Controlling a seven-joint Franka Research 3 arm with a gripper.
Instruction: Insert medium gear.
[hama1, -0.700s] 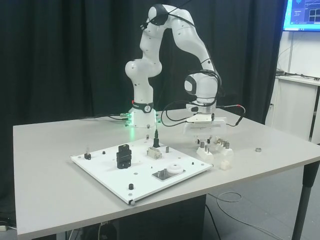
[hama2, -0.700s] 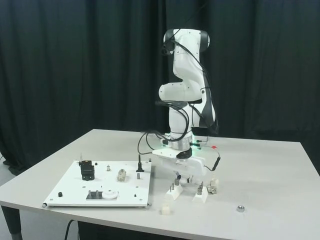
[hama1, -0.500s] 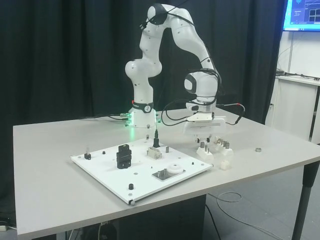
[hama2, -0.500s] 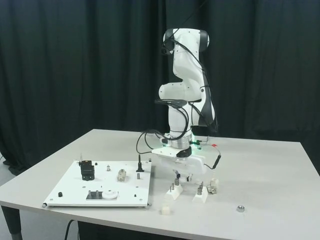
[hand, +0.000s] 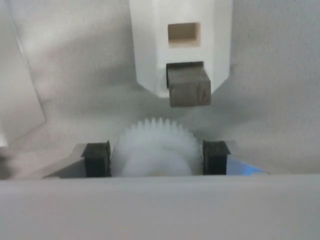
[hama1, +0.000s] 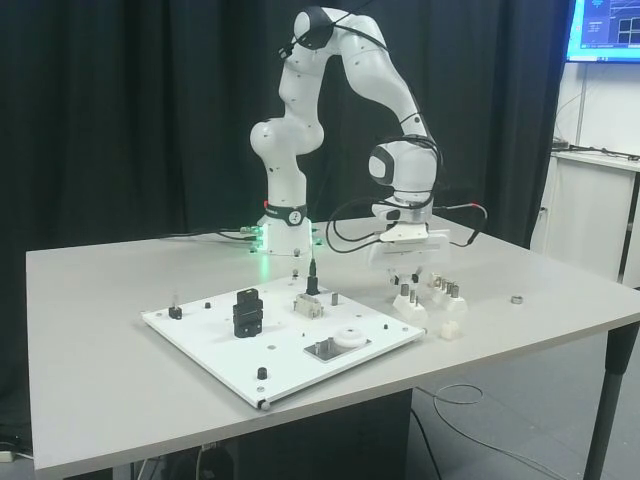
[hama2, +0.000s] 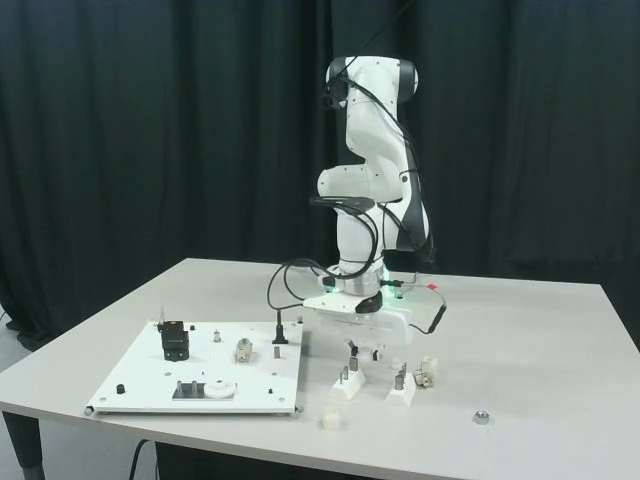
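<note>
A white toothed gear (hand: 156, 146) sits between my two black fingertips (hand: 96, 159) in the wrist view, so my gripper (hand: 156, 158) is shut on it. Under it lies a white stand (hand: 150, 45) with a grey square peg (hand: 188, 90). In the first room view my gripper (hama1: 411, 272) hangs a little above the white stands (hama1: 409, 303), to the right of the white board (hama1: 225, 350). From the second room view my gripper (hama2: 364, 352) hovers over the same stands (hama2: 402, 388). The gear is too small to make out in the room views.
The white board (hama2: 135, 385) carries a black block (hama1: 247, 311), a black plug (hama1: 312, 284), several small pegs and another white gear (hama1: 348, 337) by a grey plate. A separate white stand (hama2: 332, 421) and a loose nut (hama2: 481, 417) lie near the table's front edge.
My gripper has risen a little from the white stands, taking the gear up with it. Everything on the board stayed where it was.
</note>
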